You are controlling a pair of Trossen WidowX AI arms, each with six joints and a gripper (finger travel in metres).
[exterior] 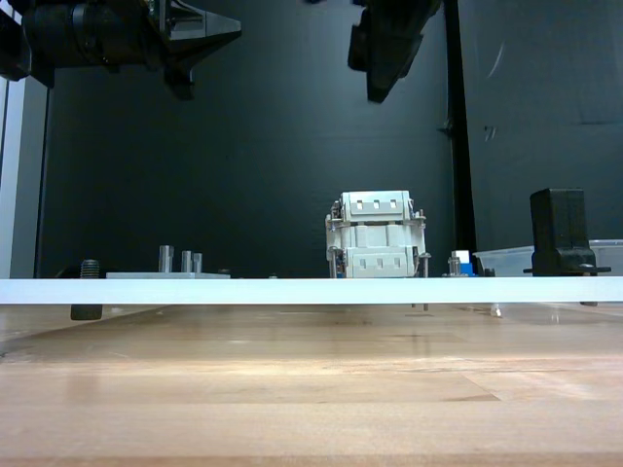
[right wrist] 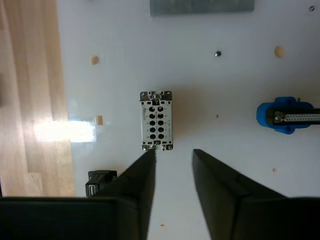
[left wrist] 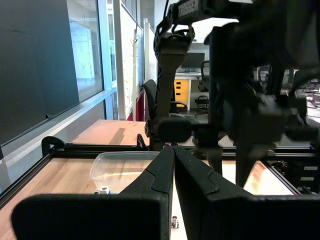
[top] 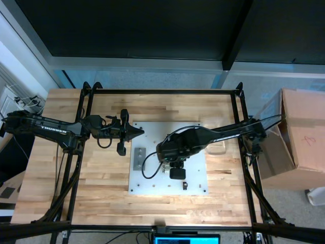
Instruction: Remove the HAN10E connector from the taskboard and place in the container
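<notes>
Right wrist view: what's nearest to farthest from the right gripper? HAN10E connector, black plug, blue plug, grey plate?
1. HAN10E connector, seated, ahead of the open right gripper.
2. Black plug, beside one finger.
3. Blue plug and grey plate, farther out: too close to call.
Left gripper, shut, hovers at the edge of the board.

My black left gripper (left wrist: 173,149) points level across the table, its two tapered fingers (left wrist: 155,180) pressed flat together right to the tips. Beyond them a clear plastic tub (left wrist: 117,167) sits on the pale wooden table top (left wrist: 55,182), with a small pale part (left wrist: 103,190) just beside its near wall. My black right arm (left wrist: 250,110) hangs close ahead, above the tips.
</notes>
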